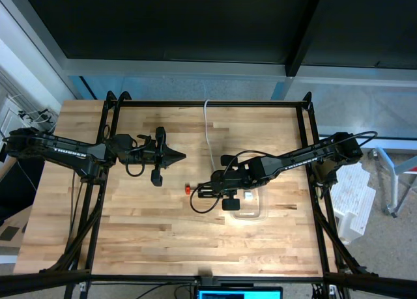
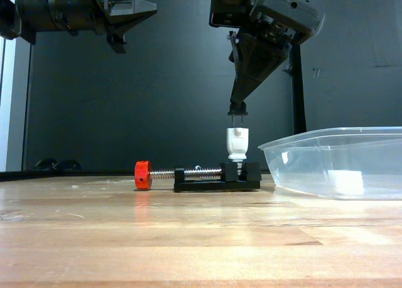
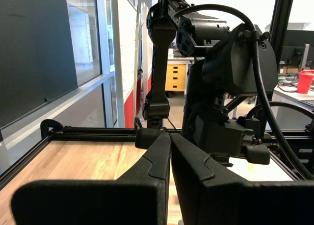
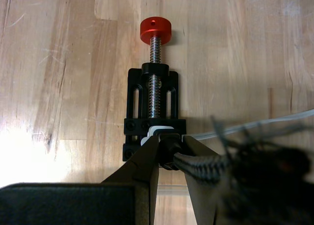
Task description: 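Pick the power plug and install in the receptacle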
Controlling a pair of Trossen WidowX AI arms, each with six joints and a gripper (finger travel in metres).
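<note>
Plug and socket stood in one vertical line in the low view. The right gripper [image 2: 238,105] was clamped on the power plug [image 2: 238,115], a tiny dark piece with its prongs pointing straight down. Directly beneath it the receptacle [image 2: 237,144] stood upright, long axis vertical. It was held in a black clamp [image 2: 217,177] with an orange-red knob [image 2: 142,175] that lay on the wooden table [image 2: 188,238]. Whether the prongs touched the socket's top could not be told. A clear tray [image 2: 326,156] sat just to the right. The left gripper [image 2: 151,10], fingers pressed together and holding nothing, hung high and well apart to the left. The right arm was far nearer. The coming move looked like a straight downward push.
</note>
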